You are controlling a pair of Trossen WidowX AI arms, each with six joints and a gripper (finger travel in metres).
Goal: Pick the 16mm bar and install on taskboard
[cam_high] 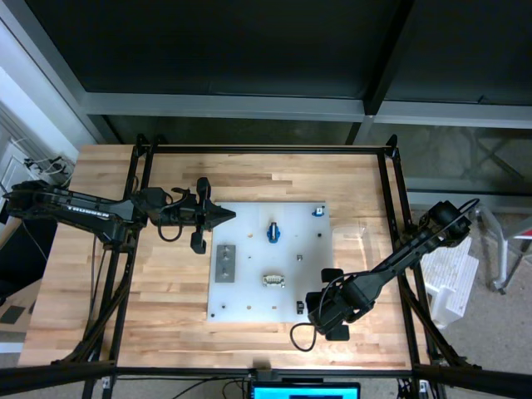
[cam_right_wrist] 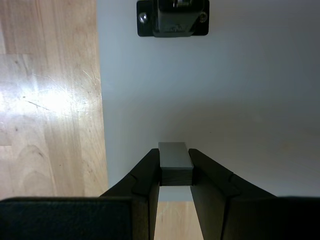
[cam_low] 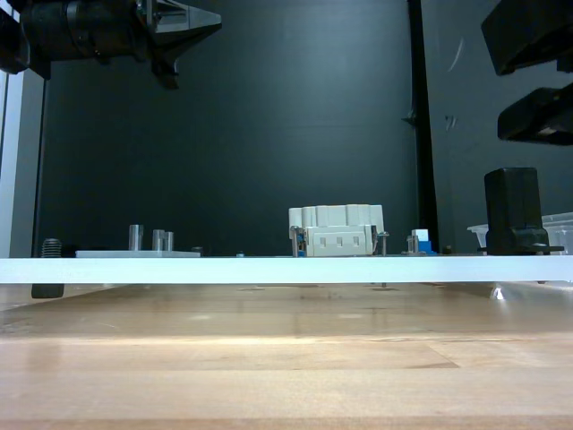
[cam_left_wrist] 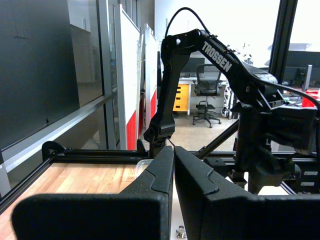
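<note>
The wooden counter point(cam_high: 166, 283) carried the white taskboard point(cam_high: 249, 293) at its middle. The left arm point(cam_high: 75, 208) reached in from the left edge, and its left gripper point(cam_left_wrist: 173, 162) hung high above the board's far left edge, its fingers pressed together with nothing between them. The right arm point(cam_high: 407, 249) stretched down toward the board's near right corner. There the right gripper point(cam_right_wrist: 175, 172) pointed down over the white surface, just beside the board's edge, and was clamped on the 16mm bar point(cam_right_wrist: 174, 156). The short grey bar was held between the fingertips, clear of any seat, near a black bracket point(cam_right_wrist: 173, 18) fixed to the board.
</note>
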